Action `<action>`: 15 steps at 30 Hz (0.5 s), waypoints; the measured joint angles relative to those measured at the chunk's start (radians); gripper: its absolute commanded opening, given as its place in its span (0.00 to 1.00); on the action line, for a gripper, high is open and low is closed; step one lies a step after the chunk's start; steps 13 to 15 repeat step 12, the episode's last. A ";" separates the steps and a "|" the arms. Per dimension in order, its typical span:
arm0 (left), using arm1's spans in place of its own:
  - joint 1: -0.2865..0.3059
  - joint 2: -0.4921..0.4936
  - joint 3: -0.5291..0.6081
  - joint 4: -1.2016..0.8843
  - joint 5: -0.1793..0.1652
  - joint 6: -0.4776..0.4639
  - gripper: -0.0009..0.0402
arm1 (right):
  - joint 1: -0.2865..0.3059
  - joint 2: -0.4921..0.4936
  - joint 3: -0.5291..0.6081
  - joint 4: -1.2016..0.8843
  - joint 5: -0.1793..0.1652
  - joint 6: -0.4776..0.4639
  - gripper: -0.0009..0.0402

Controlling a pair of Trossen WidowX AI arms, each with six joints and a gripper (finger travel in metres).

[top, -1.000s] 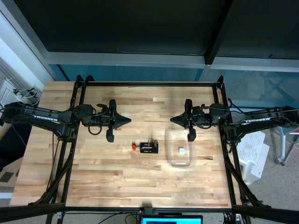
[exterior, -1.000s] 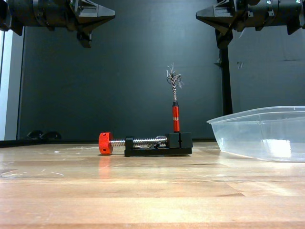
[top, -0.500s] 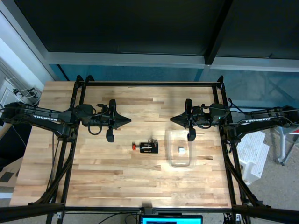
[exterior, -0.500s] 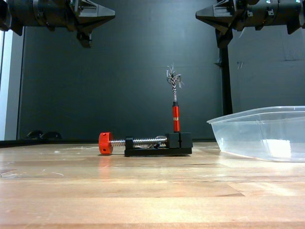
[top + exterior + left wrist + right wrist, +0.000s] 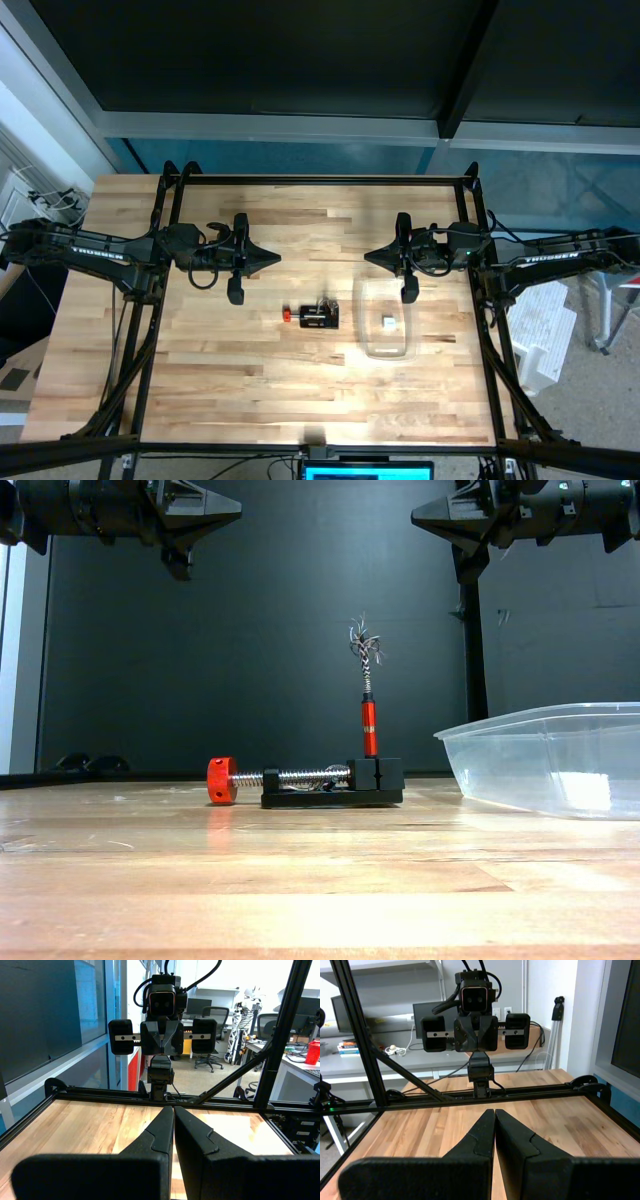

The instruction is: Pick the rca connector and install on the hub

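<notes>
- Left tool [image 5: 273, 258], closed and empty, hovers at eleven o'clock from the hub [image 5: 318, 317].
- Right tool [image 5: 370, 257], closed, empty, hovers at one o'clock.
- Open worktop [image 5: 250, 390] rings hub; tray [image 5: 386, 356] near, three o'clock.

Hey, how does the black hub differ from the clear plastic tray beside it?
The hub is small, black and opaque; the tray is bigger and clear. The hub carries an upright red-sleeved wire; the tray holds a white piece. Hub sits mid-table, tray to its right. Both rest on the table, untouched: left pincer and right pincer, both shut, hover high either side.
</notes>
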 measured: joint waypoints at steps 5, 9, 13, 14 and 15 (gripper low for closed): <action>0.000 0.000 0.000 0.000 0.000 0.000 0.02 | 0.000 0.000 0.000 -0.015 0.000 0.000 0.02; 0.000 0.000 0.000 0.000 0.000 0.000 0.02 | 0.000 0.000 0.000 -0.015 0.000 0.000 0.02; 0.000 0.000 0.000 0.000 0.000 0.000 0.02 | 0.000 0.000 0.000 -0.015 0.000 0.000 0.02; 0.000 0.000 0.000 0.000 0.000 0.000 0.02 | 0.000 0.000 0.000 -0.015 0.000 0.000 0.02; 0.000 0.000 0.000 0.000 0.000 0.000 0.02 | 0.000 0.000 0.000 -0.015 0.000 0.000 0.02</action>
